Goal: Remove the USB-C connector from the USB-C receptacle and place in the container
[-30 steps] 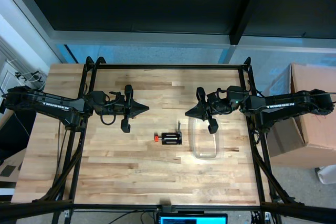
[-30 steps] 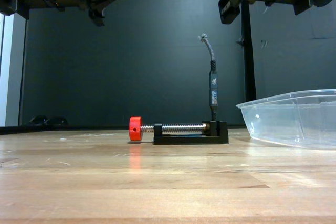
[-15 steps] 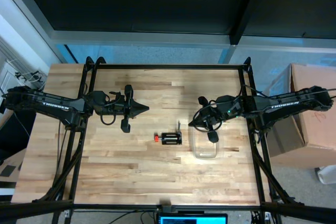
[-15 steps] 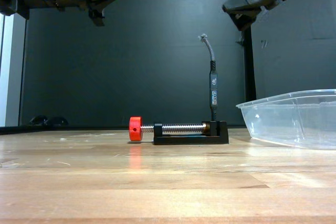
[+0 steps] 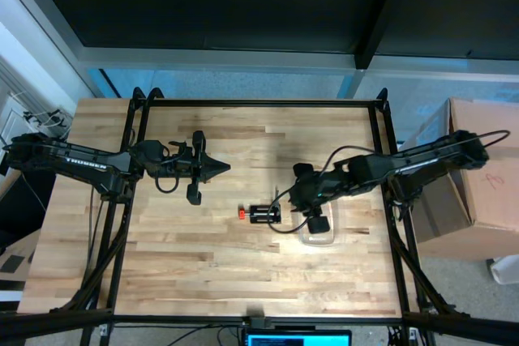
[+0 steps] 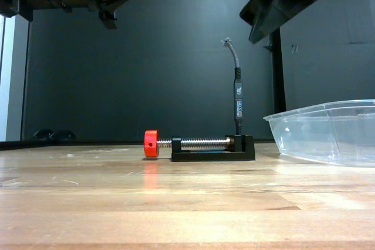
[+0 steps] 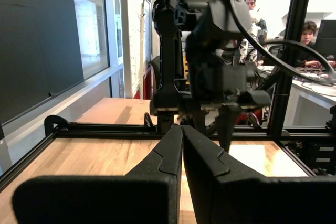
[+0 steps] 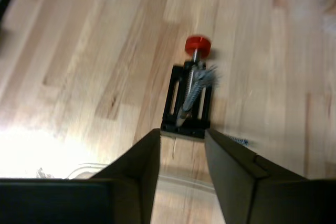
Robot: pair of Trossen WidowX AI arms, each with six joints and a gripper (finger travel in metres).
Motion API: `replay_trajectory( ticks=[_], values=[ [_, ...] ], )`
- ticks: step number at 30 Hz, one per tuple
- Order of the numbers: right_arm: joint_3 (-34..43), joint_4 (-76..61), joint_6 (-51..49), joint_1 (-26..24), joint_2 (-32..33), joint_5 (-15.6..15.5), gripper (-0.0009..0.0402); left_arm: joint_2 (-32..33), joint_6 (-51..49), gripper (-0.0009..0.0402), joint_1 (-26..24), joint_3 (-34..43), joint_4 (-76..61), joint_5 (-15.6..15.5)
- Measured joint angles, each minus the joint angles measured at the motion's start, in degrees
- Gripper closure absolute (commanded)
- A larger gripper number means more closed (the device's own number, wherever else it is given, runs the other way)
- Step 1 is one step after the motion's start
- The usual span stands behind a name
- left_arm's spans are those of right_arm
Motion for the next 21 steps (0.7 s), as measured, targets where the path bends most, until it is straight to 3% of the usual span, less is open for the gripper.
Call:
replay_trajectory(
  ticks=[6,21],
  values=[
    [5.7,-3.41,0.42,0.55,6.91,0.15,0.0218,0.0,-0.02,0.0393,0.0,-0.02,0.0,0.0],
    [18.78,-9.22,1.49,1.46,19.54,-0.24,0.0251,0.0,-0.02,0.0393,0.0,-0.02,0.0,0.02]
  ],
)
